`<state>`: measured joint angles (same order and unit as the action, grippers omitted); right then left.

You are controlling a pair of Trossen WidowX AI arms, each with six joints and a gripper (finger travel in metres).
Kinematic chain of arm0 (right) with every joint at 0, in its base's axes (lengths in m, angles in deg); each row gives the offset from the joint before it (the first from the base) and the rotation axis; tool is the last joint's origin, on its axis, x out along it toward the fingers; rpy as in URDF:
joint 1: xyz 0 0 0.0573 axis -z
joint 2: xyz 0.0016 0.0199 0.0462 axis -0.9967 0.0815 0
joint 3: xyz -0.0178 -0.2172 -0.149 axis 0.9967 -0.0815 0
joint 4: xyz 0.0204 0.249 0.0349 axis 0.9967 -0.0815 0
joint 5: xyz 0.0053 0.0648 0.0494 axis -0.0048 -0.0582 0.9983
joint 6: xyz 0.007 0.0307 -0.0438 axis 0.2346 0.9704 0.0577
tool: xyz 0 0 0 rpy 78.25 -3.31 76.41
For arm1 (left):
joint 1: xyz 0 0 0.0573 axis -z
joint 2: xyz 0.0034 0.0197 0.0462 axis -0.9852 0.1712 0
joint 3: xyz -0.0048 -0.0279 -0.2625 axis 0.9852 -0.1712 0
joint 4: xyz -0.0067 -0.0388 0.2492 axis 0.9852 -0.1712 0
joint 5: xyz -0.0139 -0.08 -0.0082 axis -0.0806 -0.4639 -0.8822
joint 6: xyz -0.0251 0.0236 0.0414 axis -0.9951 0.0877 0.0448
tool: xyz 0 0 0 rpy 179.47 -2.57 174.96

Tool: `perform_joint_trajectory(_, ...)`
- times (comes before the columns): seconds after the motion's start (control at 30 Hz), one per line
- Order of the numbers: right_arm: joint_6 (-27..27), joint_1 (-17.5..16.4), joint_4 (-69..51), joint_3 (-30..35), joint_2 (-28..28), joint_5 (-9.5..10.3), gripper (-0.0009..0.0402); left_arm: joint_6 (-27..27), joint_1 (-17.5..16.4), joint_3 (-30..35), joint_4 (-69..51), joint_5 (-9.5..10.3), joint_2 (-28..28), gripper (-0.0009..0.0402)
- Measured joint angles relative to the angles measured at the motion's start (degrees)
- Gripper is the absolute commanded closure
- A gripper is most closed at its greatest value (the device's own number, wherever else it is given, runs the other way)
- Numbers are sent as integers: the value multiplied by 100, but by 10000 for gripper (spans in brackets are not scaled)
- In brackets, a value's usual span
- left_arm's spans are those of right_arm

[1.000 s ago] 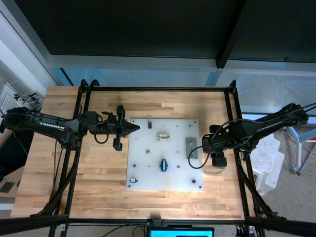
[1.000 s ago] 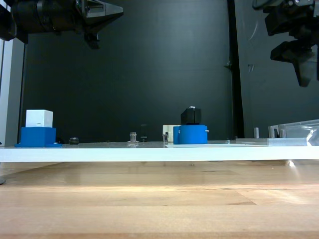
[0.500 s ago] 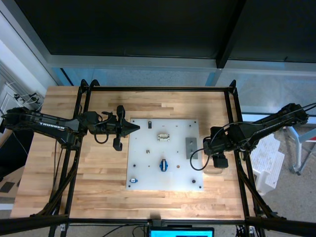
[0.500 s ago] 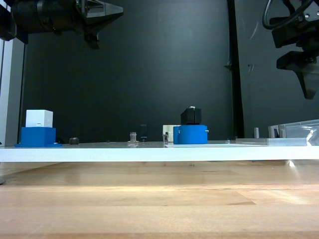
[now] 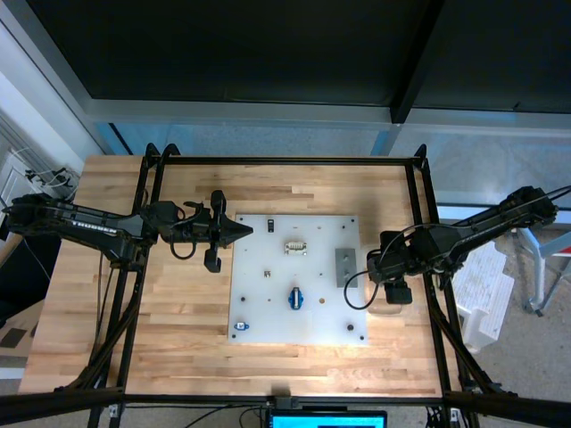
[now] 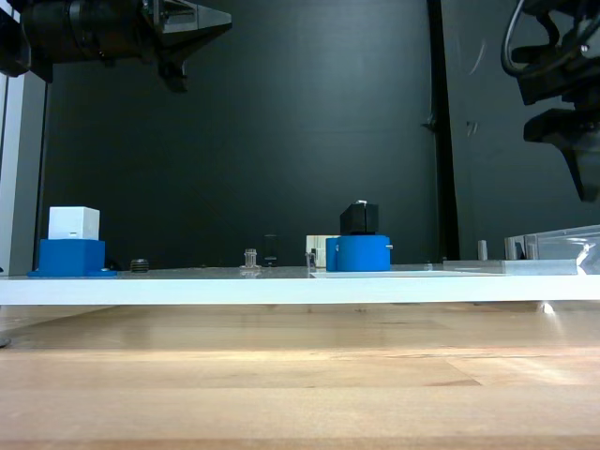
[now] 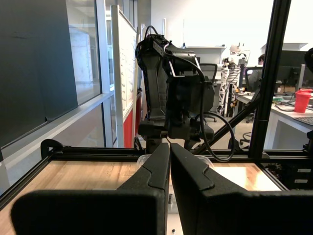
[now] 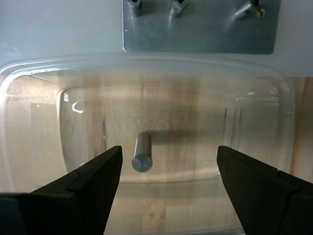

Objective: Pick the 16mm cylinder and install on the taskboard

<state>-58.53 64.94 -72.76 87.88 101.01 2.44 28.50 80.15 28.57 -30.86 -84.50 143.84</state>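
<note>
Dark panels back a wooden counter point(image 5: 161, 321) ringed by a black frame point(image 5: 285, 161), and we see the white taskboard point(image 5: 268, 303) lying flat at its middle. On the board sit a grey metal block point(image 5: 344, 266) by its right edge, a blue connector point(image 5: 295, 299) near the centre and a silver connector point(image 5: 295, 246) farther back.

We find the left claw point(image 5: 243, 230) held high over the board's left rear corner, pointing inward. In its wrist view its two fingers point(image 7: 193, 176) are pressed together, clenched on nothing.

The right claw point(image 5: 397, 292) hangs just off the board's right edge, beside the grey block, pointing down. From table height it point(image 6: 583, 178) is well above the clear tray point(image 6: 553, 239) standing there. Its own camera shows the claw point(image 8: 167, 161) released, fingers point(image 8: 93, 181) spread wide, touching nothing.

Between those fingers, down in the tray point(image 8: 29, 78), lies the 16mm cylinder point(image 8: 142, 152). It seems to rest on its side on the tray floor with one round end towards the camera, closer to one finger than the other. The tray's rim sits just beside the grey block point(image 8: 198, 29), from which three small pegs stand up. In the high view we cannot make the cylinder out.
</note>
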Motion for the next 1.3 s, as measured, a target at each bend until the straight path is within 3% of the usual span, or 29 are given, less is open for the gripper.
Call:
perform_joint_trajectory(1.13,133,-101,1084,-798,376,9,123,0,0,0,-2,0,0,392)
perform_joint_trajectory(1.3,133,-103,1209,-896,487,9,141,0,0,0,0,0,0,392)
